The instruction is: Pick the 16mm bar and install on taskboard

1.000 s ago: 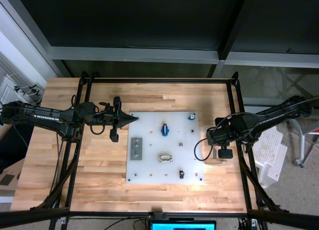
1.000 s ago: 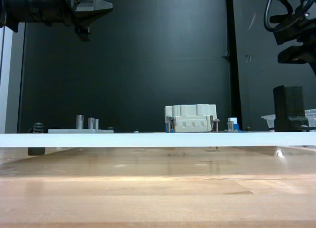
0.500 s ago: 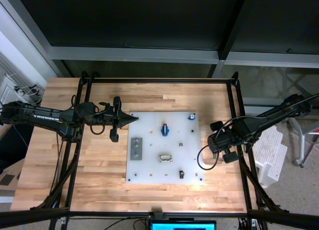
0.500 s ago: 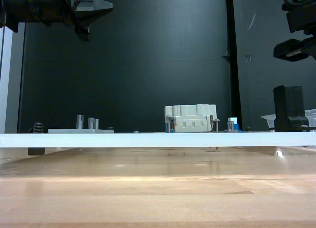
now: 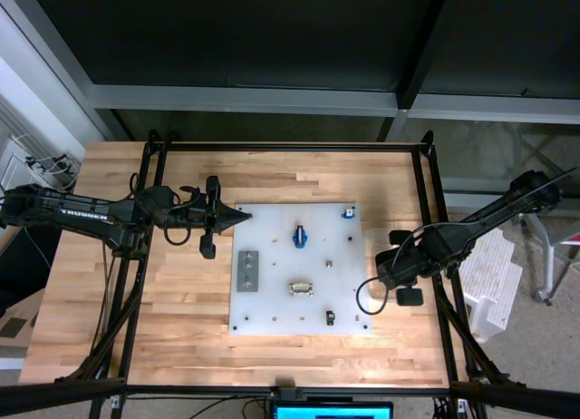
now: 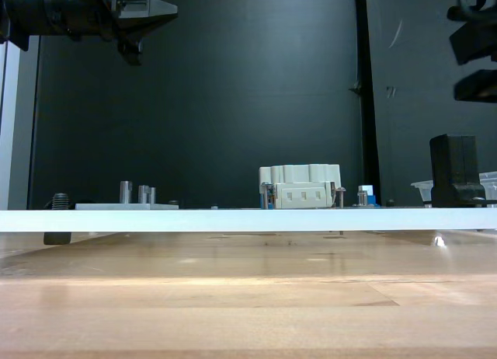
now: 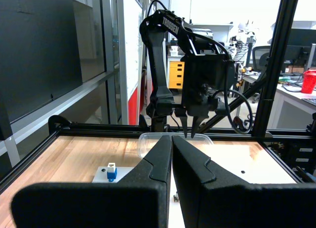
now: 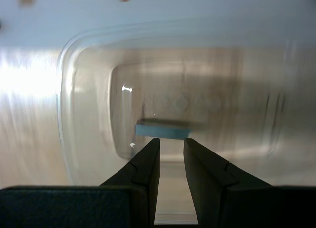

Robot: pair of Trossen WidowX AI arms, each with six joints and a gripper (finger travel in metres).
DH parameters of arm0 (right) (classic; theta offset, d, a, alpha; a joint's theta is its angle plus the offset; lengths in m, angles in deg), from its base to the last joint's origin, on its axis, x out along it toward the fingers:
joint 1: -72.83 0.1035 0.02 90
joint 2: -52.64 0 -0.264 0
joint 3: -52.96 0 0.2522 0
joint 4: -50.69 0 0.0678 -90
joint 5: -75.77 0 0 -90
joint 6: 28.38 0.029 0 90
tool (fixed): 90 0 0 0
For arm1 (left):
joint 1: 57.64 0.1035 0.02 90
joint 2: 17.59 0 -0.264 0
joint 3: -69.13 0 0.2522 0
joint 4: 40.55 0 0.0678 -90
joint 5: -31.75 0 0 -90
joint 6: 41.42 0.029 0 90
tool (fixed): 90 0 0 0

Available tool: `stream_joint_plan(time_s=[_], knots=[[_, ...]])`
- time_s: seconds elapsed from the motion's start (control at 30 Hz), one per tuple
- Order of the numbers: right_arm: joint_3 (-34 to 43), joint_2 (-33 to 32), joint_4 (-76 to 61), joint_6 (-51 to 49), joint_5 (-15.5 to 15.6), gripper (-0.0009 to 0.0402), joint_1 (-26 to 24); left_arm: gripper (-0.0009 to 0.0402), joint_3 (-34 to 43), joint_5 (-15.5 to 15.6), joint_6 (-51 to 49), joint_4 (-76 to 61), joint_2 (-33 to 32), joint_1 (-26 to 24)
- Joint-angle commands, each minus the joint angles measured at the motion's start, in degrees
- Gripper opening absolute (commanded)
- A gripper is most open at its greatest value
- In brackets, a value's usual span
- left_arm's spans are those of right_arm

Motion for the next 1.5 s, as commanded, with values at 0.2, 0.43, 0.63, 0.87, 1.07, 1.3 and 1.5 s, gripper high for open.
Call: stream_joint_plan(time_s=[0.2, 0.43, 0.63, 0.87, 1.07, 1.3, 1.5], knots=[[0.0, -2.6, 2.32, 30.56, -0.17, 0.0069, 0.79, 0.0, 0.02, 0.0, 0.02, 0.02, 0.0, 0.02], [-0.02, -5.09, 2.99, 50.45, 1.16, 0.0106, 1.07, 0.0, 0.02, 0.0, 0.02, 0.0, 0.0, 0.0], [-0.02, -7.08, 3.1, 61.81, 1.38, 0.0141, 1.55, 0.0, 0.02, 0.0, 0.02, 0.0, 0.0, 0.02], [-0.02, -7.98, 3.39, 73.02, 1.36, 0.0167, 1.79, 0.0, 0.02, 0.0, 0.02, 0.02, 0.0, 0.0], [-0.52, -7.98, 3.41, 78.77, 1.46, 0.0171, 2.16, 0.0, 0.02, 0.0, 0.02, 0.02, 0.0, 0.0], [-2.49, -7.98, 3.76, 83.08, 1.53, 0.0171, 2.38, 0.0, 0.02, -0.02, 0.02, 0.02, 0.0, 0.0], [-5.18, -7.98, 7.91, 84.15, 2.62, 0.0171, 2.56, 0.0, 0.02, -0.02, 0.02, 0.0, 0.0, 0.0]])
